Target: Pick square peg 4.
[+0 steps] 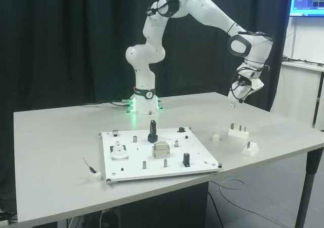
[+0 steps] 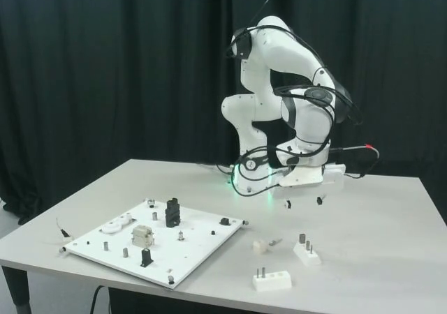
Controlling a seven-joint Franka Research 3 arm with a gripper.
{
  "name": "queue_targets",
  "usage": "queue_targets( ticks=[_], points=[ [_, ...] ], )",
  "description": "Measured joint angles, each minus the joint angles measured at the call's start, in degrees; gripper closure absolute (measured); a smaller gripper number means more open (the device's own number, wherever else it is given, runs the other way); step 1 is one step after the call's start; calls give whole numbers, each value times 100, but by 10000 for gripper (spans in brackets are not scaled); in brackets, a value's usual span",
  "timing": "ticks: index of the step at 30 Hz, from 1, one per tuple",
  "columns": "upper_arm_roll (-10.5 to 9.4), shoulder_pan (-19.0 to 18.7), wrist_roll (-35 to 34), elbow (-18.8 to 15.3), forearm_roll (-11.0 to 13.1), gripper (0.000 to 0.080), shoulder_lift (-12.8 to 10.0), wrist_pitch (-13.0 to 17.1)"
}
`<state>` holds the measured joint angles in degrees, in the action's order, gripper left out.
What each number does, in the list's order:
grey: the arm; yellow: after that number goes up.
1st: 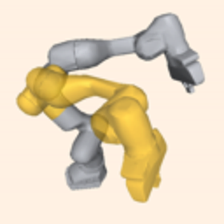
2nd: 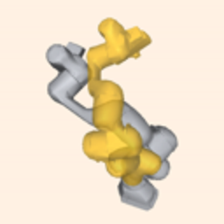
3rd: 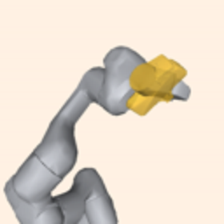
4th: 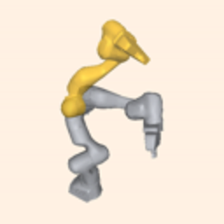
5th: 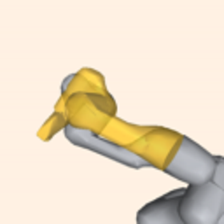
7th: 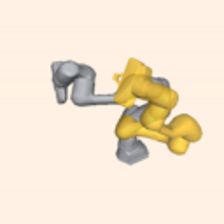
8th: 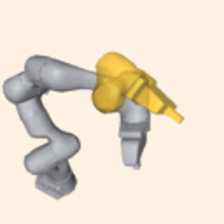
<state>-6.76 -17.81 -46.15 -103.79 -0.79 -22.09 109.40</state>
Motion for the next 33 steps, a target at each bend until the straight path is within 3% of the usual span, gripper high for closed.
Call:
queue_targets(
  ticks=[20, 33],
  points=[
    [3, -73, 552, -870, -1, 3, 196, 1210],
    [30, -74, 614, -1385, -134, 3, 235, 2042]
  ],
)
